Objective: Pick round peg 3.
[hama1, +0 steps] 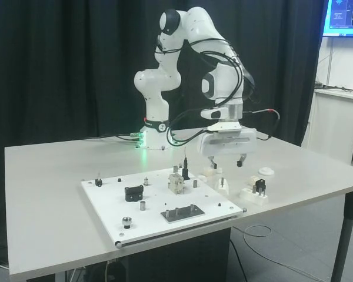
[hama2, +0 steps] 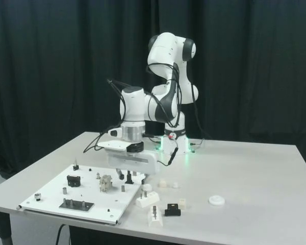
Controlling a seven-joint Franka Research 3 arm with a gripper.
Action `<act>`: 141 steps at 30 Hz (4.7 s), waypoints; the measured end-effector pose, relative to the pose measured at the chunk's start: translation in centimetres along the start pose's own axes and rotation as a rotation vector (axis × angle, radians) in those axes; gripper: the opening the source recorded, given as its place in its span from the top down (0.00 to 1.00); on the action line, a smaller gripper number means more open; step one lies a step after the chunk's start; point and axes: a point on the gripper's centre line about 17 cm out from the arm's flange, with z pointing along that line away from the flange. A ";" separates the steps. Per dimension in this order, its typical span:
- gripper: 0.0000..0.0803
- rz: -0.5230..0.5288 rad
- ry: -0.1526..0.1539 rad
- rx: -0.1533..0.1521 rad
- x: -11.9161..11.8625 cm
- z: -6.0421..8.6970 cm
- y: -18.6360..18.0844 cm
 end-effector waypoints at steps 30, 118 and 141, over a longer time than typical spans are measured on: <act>0.00 0.071 -0.053 -0.015 0.3 2.8 -5.7; 0.61 0.118 -0.044 -0.070 2.1 7.7 -8.9; 0.86 0.130 -0.039 -0.056 2.5 7.1 -10.2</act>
